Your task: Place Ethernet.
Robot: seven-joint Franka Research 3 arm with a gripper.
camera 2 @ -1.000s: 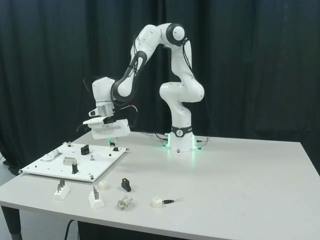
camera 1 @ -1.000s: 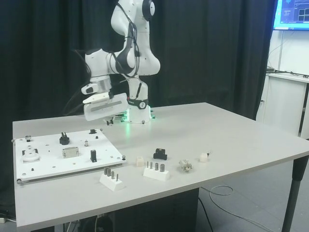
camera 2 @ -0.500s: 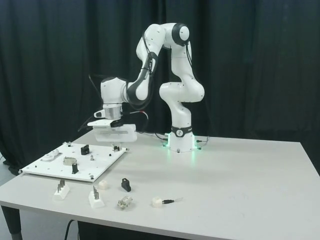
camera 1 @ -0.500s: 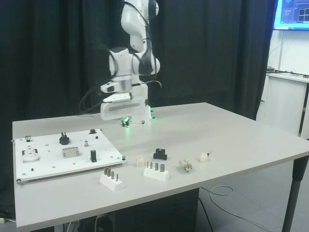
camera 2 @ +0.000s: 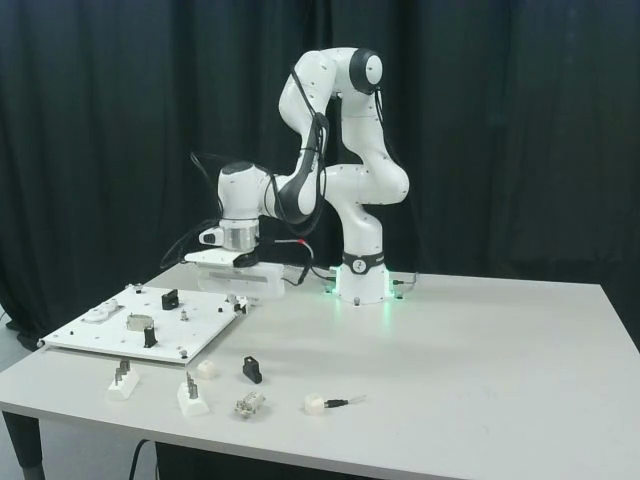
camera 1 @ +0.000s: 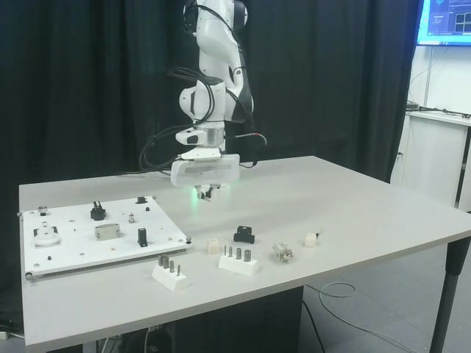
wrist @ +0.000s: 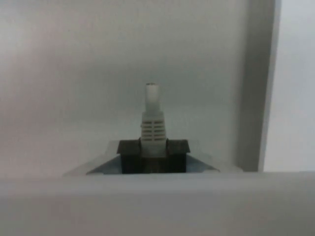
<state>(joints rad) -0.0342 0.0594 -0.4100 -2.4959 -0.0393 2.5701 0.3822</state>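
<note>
My gripper (wrist: 153,156) is shut on a small white Ethernet plug (wrist: 153,120), which sticks out between the two black fingertips (wrist: 131,153). In the first room view the gripper (camera 1: 207,193) hangs above the grey table, just right of the far right corner of the white board (camera 1: 73,254). In the second room view the gripper (camera 2: 238,300) is close to that corner of the board (camera 2: 95,337). The board carries several small black, white and metal parts.
Near the table's front edge stand two white fixtures with pins (camera 1: 171,273) (camera 1: 238,261), a small white block (camera 1: 213,245), a black part (camera 1: 244,235), a metal connector (camera 1: 282,252) and a white piece with a thin lead (camera 1: 311,238). The arm's base (camera 2: 362,280) is behind.
The arm has swung right, from over the board's far edge to just past its far right corner. The hand now hangs lower and level.
</note>
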